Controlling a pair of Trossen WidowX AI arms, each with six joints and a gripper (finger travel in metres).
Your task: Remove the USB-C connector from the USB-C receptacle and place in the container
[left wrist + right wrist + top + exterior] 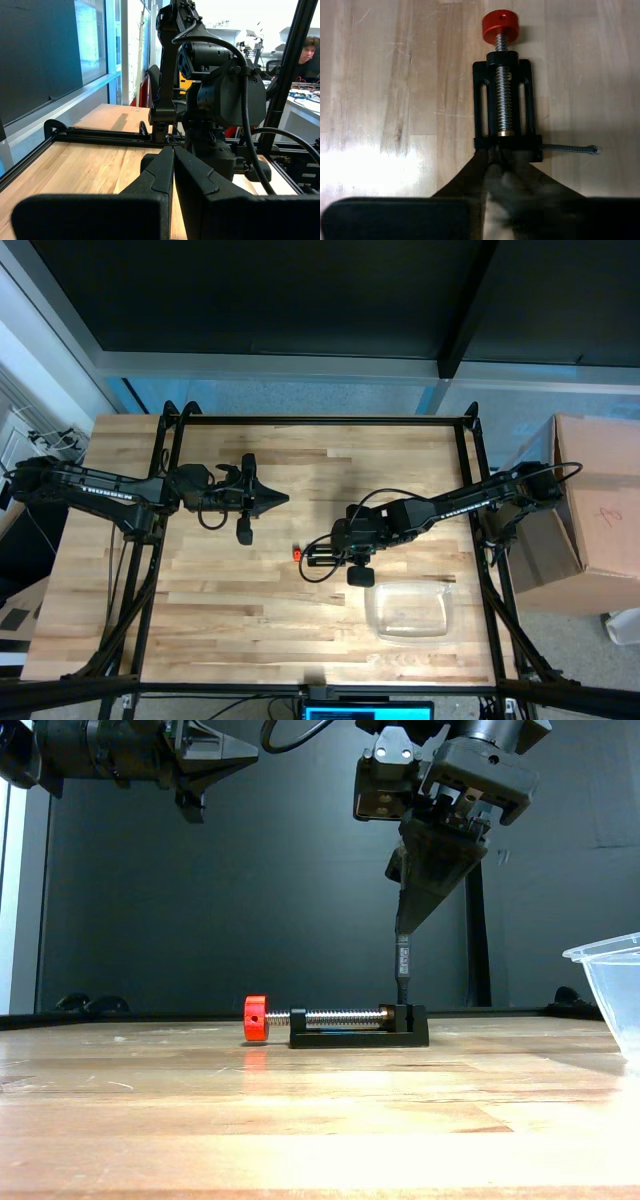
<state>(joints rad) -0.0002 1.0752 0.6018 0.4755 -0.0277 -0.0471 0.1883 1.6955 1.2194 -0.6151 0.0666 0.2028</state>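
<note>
The slim grey-and-black USB-C connector (pixel 403 965) is gripped at its top by the right hand (pixel 403 932), whose fingers are closed on it from straight above. The connector is held upright, and its lower end meets the right end of a small black screw clamp (pixel 360 1030) that lies flat on the pale wooden bench (pixel 250 640). The USB-C receptacle is judged to be fixed in that end of the clamp, so that it stays put under an upward pull. The receptacle itself cannot be made out, nor can it be told how deep the plug is seated. The vertical grip is judged to suit a straight lift along the plug's axis.

A round red knob (pixel 257 1018) sits at the clamp's left end on a bright threaded screw (pixel 340 1016). A short grey braided cable stub (pixel 570 148) is seen leaving the clamp's end beside the grip.

The clear plastic container (pixel 410 612) is set near and to the right of the clamp, close enough for a short carry.

The left hand (pixel 280 499) is held high above the bench, well left of the clamp, with its fingers pressed together on nothing and pointed rightward.

Counted: two hands, one connector, one clamp, one knob, one cable stub, one container.
</note>
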